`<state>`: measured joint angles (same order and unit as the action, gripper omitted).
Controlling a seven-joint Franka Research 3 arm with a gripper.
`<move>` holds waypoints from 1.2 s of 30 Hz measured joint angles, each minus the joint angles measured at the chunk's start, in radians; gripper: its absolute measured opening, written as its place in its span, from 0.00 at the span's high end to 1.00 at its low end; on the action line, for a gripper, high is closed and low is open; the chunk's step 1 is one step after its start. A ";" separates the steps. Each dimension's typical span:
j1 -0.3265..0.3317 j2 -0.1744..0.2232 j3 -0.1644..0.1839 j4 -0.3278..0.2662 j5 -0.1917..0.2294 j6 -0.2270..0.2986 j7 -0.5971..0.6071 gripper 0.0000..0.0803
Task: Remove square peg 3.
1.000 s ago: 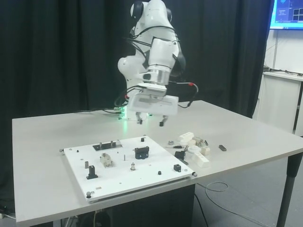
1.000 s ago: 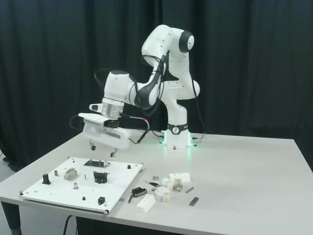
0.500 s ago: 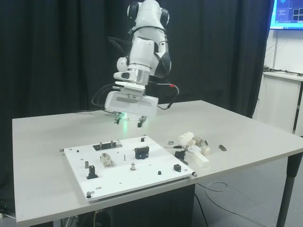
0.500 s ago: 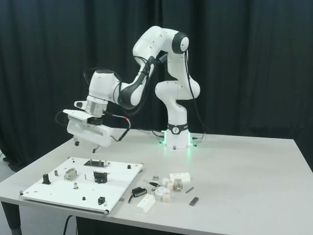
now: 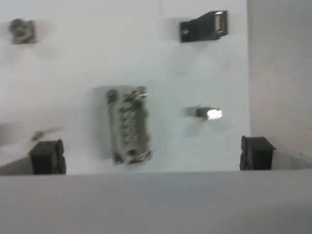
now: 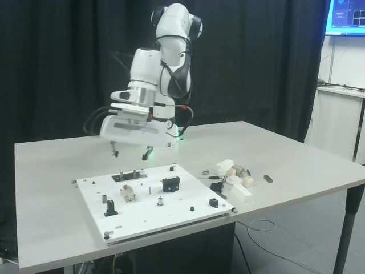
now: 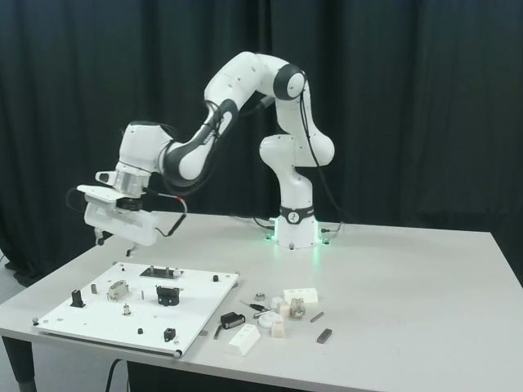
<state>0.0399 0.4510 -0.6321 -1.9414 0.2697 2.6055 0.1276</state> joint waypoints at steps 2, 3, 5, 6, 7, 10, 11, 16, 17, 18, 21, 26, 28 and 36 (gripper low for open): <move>-0.021 0.023 0.007 0.028 0.035 -0.010 -0.034 0.00; -0.032 0.036 0.011 0.043 0.051 -0.017 -0.050 0.00; -0.051 0.059 0.018 0.072 0.075 -0.032 -0.077 0.00; -0.061 0.071 0.022 0.087 0.085 -0.040 -0.089 0.00; -0.070 0.083 0.025 0.102 0.094 -0.050 -0.100 0.00; -0.097 0.115 0.033 0.145 0.111 -0.078 -0.128 0.00; -0.105 0.125 0.036 0.158 0.115 -0.087 -0.136 0.00; -0.142 0.168 0.048 0.214 0.124 -0.127 -0.167 0.00; -0.148 0.175 0.049 0.224 0.124 -0.134 -0.171 0.00; -0.154 0.182 0.051 0.232 0.124 -0.141 -0.174 0.00; -0.172 0.200 0.057 0.254 0.124 -0.158 -0.185 0.00; -0.203 0.221 0.074 0.277 0.127 -0.181 -0.189 0.00; -0.213 0.226 0.080 0.282 0.132 -0.183 -0.190 0.00; -0.247 0.246 0.098 0.301 0.173 -0.195 -0.195 0.00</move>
<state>-0.2069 0.6974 -0.5337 -1.6406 0.4432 2.4101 -0.0671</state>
